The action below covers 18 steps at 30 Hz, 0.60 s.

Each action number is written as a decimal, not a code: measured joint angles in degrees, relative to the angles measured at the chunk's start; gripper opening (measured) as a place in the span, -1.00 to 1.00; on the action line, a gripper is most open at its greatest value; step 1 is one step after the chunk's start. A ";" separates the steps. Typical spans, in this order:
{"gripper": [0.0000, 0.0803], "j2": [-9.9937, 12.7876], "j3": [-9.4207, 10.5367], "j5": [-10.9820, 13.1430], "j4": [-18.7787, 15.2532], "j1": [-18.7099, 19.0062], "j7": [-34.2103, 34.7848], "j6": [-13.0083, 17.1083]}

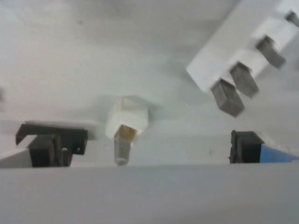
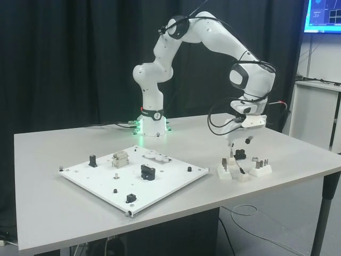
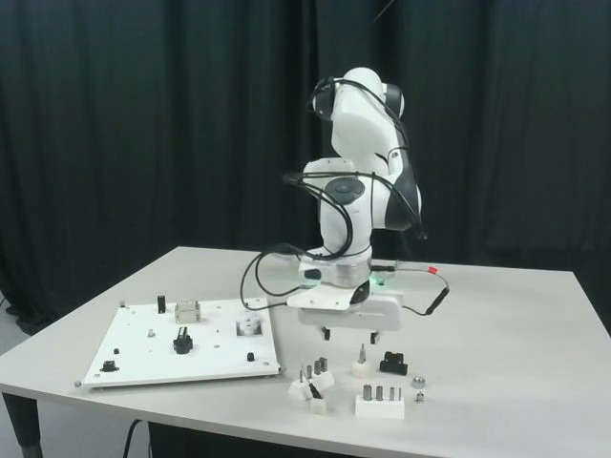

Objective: Pick Ethernet.

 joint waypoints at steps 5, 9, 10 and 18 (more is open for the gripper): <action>0.99 -0.79 0.00 -1.00 -0.02 -0.11 3.06 -1.81; 0.99 -1.54 0.00 -1.49 -0.21 -0.12 5.82 -2.79; 0.99 -1.73 0.00 -1.52 -0.31 -0.12 6.37 -2.99; 0.99 -3.48 0.19 -1.53 -2.36 -0.05 10.58 -3.59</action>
